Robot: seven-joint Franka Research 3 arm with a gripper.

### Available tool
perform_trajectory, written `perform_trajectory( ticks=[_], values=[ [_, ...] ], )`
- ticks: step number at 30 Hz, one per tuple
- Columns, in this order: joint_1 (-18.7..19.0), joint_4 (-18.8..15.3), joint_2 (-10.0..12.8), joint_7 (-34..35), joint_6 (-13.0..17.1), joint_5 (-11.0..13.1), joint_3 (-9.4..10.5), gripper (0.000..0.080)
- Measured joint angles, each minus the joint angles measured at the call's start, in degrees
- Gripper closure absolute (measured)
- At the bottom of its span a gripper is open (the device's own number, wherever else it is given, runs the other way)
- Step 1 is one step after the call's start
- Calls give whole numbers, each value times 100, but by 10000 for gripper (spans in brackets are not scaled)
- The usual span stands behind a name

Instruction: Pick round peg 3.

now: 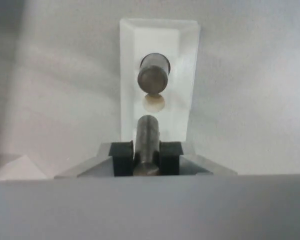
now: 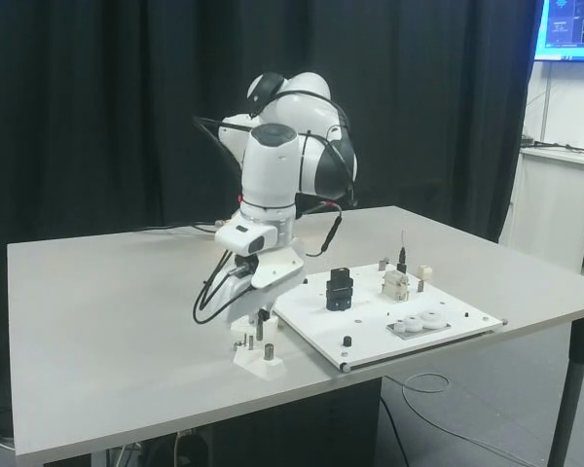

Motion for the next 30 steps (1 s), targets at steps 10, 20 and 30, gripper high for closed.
perform_trajectory(
  ticks=[10, 20, 30],
  values=[
    [-10, 3, -190, 29, -168, -46, -1, 698],
    [-42, 2, -287, 222, -238, -50, -2, 698],
    [-43, 2, -315, 316, -243, -50, -2, 699]
  ],
)
